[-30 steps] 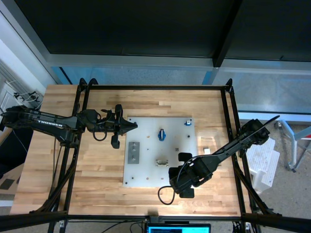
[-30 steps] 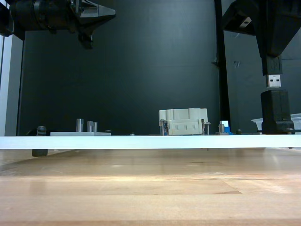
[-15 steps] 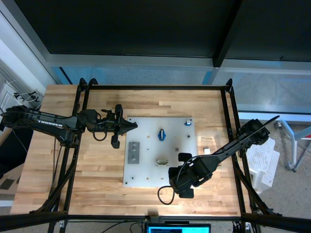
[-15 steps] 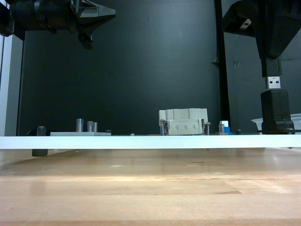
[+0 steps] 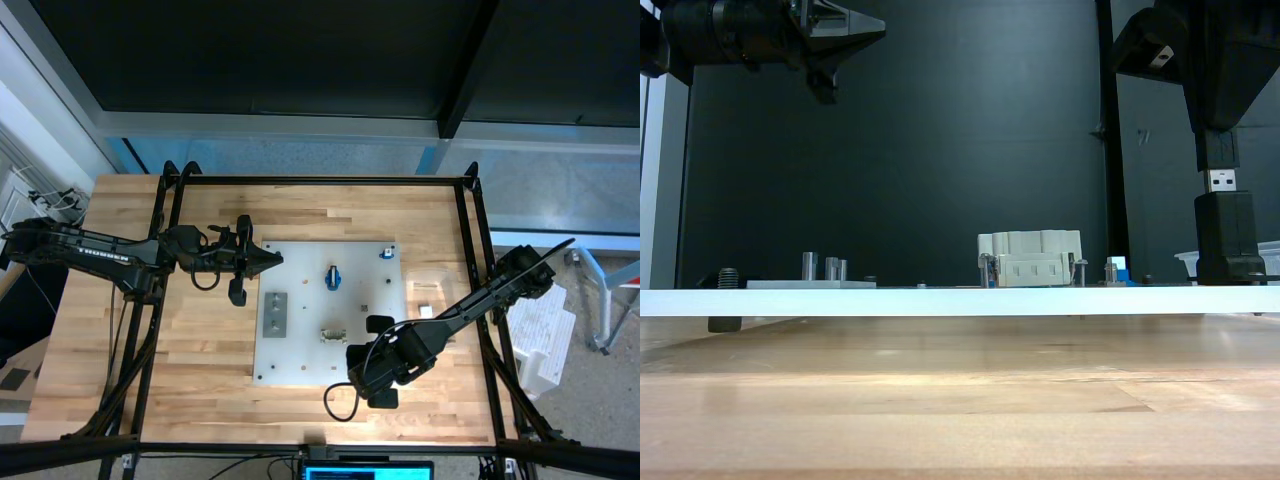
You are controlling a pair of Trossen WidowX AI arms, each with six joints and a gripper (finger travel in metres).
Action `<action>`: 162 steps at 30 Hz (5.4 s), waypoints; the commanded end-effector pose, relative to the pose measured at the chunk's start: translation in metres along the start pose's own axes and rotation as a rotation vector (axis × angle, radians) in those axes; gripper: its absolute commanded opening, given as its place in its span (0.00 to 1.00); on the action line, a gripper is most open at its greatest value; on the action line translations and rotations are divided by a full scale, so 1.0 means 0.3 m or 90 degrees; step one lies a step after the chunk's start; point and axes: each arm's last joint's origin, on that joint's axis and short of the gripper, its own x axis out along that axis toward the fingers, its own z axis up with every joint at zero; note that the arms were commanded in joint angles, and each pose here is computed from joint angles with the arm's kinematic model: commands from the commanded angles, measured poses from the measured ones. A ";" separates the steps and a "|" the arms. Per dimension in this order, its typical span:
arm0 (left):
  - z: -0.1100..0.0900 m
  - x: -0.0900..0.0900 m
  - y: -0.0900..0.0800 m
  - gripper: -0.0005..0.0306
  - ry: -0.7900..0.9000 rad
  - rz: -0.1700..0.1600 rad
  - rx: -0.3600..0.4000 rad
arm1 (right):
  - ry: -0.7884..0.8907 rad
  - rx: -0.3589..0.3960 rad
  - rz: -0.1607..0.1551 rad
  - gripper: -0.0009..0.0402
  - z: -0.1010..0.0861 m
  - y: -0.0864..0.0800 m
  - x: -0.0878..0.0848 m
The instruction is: Pick the USB connector and install on taskboard
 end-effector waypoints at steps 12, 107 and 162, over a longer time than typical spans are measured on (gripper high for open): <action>0.000 0.000 0.000 0.02 0.000 0.000 0.000 | 0.003 -0.001 -0.002 0.02 -0.007 -0.001 0.013; 0.000 0.000 0.000 0.02 0.000 0.000 0.000 | -0.125 0.027 0.054 0.47 -0.032 -0.114 -0.233; 0.000 0.000 0.000 0.02 0.000 0.000 0.000 | -0.680 0.016 0.032 0.02 -0.116 -0.611 -0.264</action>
